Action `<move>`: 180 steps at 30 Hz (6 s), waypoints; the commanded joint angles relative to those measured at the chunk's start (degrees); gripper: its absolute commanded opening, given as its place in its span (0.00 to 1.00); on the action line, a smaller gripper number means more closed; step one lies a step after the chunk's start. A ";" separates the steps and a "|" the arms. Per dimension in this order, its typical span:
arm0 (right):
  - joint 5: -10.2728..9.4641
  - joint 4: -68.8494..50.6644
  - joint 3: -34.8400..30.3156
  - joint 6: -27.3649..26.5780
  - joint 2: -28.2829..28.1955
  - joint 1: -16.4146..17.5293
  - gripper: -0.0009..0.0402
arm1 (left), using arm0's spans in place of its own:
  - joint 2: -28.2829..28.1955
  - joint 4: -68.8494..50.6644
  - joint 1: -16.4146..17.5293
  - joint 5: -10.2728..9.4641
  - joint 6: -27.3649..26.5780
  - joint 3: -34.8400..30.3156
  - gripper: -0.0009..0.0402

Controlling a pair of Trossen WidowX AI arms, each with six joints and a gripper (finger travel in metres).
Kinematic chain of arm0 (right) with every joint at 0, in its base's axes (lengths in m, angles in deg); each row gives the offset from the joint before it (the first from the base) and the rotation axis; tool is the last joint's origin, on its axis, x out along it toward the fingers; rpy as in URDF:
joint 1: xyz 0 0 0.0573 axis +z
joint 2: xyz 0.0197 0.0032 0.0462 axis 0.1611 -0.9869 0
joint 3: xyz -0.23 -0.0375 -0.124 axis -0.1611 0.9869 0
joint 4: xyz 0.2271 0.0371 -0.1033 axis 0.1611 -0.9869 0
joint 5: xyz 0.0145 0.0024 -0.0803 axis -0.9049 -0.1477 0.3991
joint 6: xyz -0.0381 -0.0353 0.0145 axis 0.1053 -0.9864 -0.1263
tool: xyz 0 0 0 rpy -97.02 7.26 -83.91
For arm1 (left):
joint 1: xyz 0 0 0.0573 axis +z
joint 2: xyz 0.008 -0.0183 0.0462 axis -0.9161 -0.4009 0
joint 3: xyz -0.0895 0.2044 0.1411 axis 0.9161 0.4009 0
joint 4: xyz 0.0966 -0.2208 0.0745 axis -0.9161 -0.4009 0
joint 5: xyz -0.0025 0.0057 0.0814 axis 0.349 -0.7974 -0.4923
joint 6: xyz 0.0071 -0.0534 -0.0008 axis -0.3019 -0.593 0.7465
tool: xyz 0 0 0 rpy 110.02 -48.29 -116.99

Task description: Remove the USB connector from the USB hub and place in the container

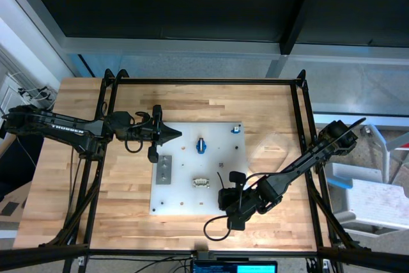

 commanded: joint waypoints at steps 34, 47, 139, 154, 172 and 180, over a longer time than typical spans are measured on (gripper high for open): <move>-7.48 -13.79 -14.05 -9.62 -8.66 -3.52 0.02 | 0.00 0.00 0.00 0.00 0.00 -0.02 0.02; -4.22 -9.62 -11.50 -7.76 -6.64 -3.02 0.02 | 0.00 0.00 0.00 0.00 0.00 -0.02 0.02; -5.73 -11.98 15.08 4.61 26.53 -1.99 0.02 | -0.02 0.00 0.00 0.00 0.00 -0.02 0.02; -4.02 -17.73 25.73 12.04 39.39 -2.16 0.02 | -0.02 0.00 0.00 0.00 0.00 -0.02 0.02; -4.35 -17.92 36.63 22.25 47.50 -2.47 0.02 | -0.02 0.00 0.00 0.00 0.00 -0.02 0.02; -4.61 -17.88 37.62 23.58 47.50 -3.06 0.02 | -0.02 0.00 0.00 0.02 0.00 -0.02 0.02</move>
